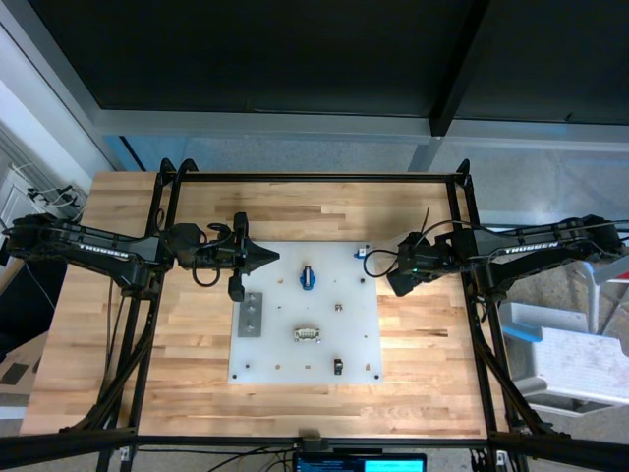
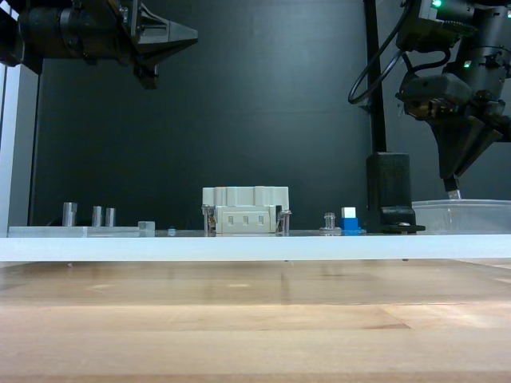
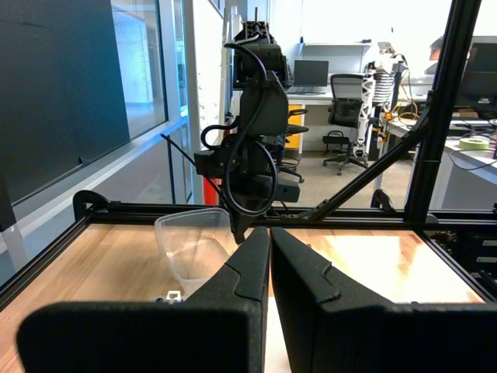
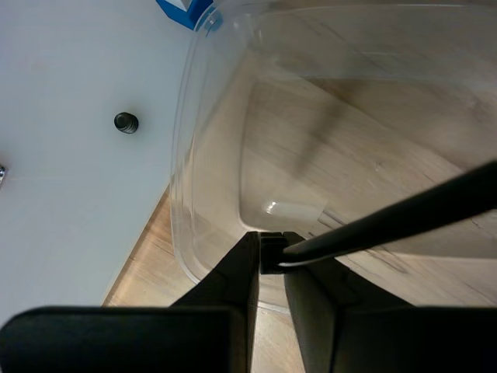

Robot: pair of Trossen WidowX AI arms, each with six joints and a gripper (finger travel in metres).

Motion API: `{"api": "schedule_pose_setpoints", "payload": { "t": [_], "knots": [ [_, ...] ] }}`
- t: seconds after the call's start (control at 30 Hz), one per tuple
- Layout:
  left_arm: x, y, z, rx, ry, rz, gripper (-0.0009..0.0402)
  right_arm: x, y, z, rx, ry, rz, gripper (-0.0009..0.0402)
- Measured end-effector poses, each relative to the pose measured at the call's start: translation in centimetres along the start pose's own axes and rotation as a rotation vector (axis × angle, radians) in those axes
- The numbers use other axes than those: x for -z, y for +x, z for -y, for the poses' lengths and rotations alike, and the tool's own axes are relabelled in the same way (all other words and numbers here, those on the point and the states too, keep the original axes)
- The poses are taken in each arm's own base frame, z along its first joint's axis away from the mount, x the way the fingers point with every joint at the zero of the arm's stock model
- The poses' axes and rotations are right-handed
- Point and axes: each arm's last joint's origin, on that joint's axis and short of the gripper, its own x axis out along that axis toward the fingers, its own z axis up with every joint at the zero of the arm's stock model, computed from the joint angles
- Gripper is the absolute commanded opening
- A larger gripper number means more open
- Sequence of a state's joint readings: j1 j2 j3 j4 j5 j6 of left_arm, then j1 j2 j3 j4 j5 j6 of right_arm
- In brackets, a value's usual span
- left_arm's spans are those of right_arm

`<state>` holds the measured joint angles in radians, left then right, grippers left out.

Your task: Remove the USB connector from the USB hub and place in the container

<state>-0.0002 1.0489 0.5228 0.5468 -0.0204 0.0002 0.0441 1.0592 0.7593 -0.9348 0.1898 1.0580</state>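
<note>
Right gripper (image 4: 270, 250) is pinching the USB connector (image 4: 388, 221), hanging over the container (image 4: 182, 194), right of centre in the high view. Removal from the USB hub (image 1: 338, 366) is looking done, with only the drop remaining. Left gripper (image 1: 263, 257), fingers together, is idling left of centre.

"TROSSEN" on left arm (image 1: 98, 252) and right arm (image 1: 531, 249)
</note>
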Motion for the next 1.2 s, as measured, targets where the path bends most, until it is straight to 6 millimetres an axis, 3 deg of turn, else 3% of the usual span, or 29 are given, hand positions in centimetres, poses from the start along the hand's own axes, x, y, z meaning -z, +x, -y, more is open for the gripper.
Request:
{"api": "schedule_pose_setpoints", "payload": {
  "t": [0.47, 1.2],
  "knots": [
    [0.0, 0.0, 0.0, 0.0, 0.0, 0.0, 0.0001, -0.01, 0.0, -0.01, -0.001, 0.001, 0.001, 0.0175],
    [0.01, 0.0, 0.0, 0.0, 0.0, 0.0, 0.0001, -0.02, 0.01, -0.01, 0.0, -0.016, 0.003, 0.0184]
  ]
}}
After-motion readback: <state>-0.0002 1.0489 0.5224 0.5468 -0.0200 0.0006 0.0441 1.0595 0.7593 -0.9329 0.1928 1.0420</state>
